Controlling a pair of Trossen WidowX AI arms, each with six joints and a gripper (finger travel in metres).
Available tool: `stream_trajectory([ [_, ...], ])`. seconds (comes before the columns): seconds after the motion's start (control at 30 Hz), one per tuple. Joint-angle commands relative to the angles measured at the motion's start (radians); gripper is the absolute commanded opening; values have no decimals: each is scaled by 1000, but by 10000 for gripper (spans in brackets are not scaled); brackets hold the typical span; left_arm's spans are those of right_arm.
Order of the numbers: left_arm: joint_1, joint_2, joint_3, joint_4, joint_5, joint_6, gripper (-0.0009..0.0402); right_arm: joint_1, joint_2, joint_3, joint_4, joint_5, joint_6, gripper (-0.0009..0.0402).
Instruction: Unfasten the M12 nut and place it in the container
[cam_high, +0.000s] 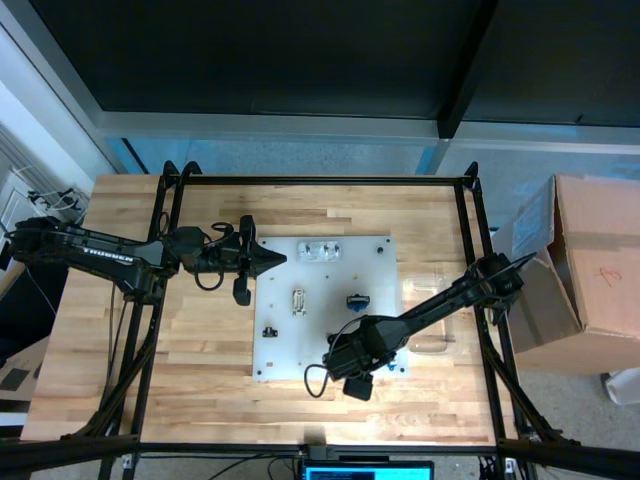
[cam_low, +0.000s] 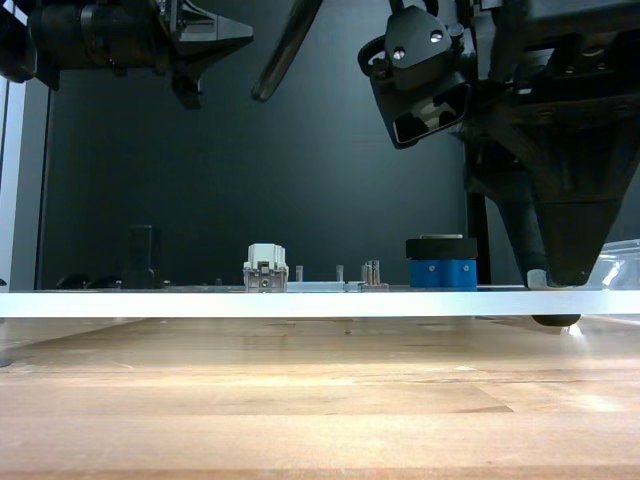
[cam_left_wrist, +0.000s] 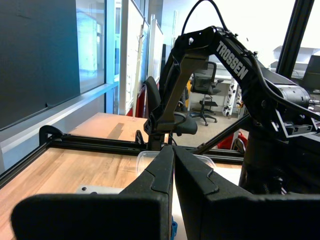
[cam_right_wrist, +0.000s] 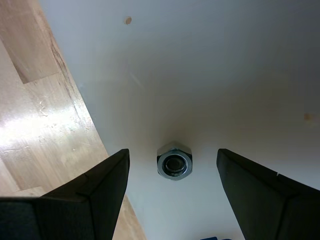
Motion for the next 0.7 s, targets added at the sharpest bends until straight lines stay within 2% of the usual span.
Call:
stream_trajectory([
  [0.03,0,0,0,0,0,0,0,0,2,-2,-5,-5,-10,214],
  [0.43,0,0,0,0,0,0,0,0,1,-2,-5,-6,-40,59],
  [0.63,0,0,0,0,0,0,0,0,-11,-2,-5,-5,-114,2],
  [0.7,0,0,0,0,0,0,0,0,-13,-2,-5,-5,-182,0],
])
